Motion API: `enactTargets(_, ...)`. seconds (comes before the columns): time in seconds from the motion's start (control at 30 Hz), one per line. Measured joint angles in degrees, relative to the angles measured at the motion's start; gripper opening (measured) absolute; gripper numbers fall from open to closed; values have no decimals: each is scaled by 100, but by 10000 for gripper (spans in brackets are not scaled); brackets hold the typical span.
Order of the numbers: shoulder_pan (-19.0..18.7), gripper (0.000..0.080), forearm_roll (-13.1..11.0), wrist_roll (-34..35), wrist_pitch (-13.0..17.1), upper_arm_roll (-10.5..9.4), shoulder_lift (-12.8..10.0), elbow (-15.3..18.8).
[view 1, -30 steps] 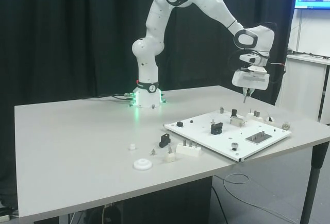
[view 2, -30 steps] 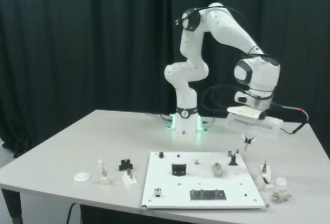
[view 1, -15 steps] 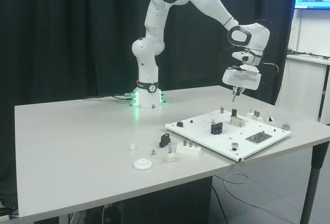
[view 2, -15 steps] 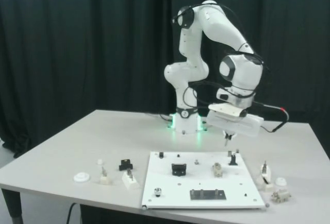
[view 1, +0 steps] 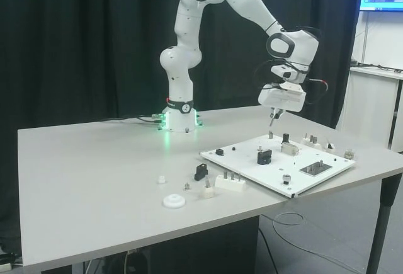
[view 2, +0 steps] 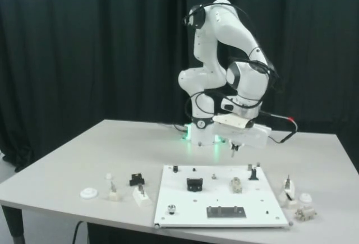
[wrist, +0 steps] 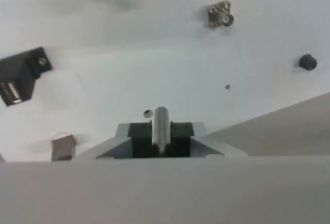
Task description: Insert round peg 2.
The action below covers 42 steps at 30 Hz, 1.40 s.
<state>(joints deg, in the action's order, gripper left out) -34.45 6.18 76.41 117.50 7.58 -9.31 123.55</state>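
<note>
The jaws (wrist: 161,147) are closed on round peg 2 (wrist: 161,126), a slim metal pin seen in the wrist view clamped between two black pads (wrist: 139,140), its free end pointing down toward the white board (wrist: 170,64). In both room views the jaws (view 1: 272,118) are held in the air above the far edge of the board (view 1: 277,160), the peg (view 2: 233,152) not yet touching anything. Just beside the peg's tip, a small round hole (wrist: 148,113) in the board can be made out; whether it is the intended socket cannot be told. Farther out on the board a black connector block (wrist: 20,77), a small metal fitting (wrist: 220,15) and a black round stud (wrist: 307,62) are seen. Off the board, on the grey tabletop (view 1: 94,160), loose white and black parts (view 1: 201,182) are laid. The peg is judged light, stiff and smooth, so slipping or tilting within the pads is the main risk; it is best held on its upper shank, square to the pads, with most of its length left free below for entry. A straight, gentle descent would be called for, since a rigid pin will jam if misaligned.
</note>
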Motion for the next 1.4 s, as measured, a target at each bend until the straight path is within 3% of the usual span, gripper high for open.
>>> enactTargets(0.63, 12, 68, -119, -82, 714, -43, 370, 956)
enactTargets(1.13, 234, 68, -134, -312, 1207, -26, 522, 1326)
enactTargets(1.4, 255, 68, -346, -427, 1427, -36, 532, 1486)
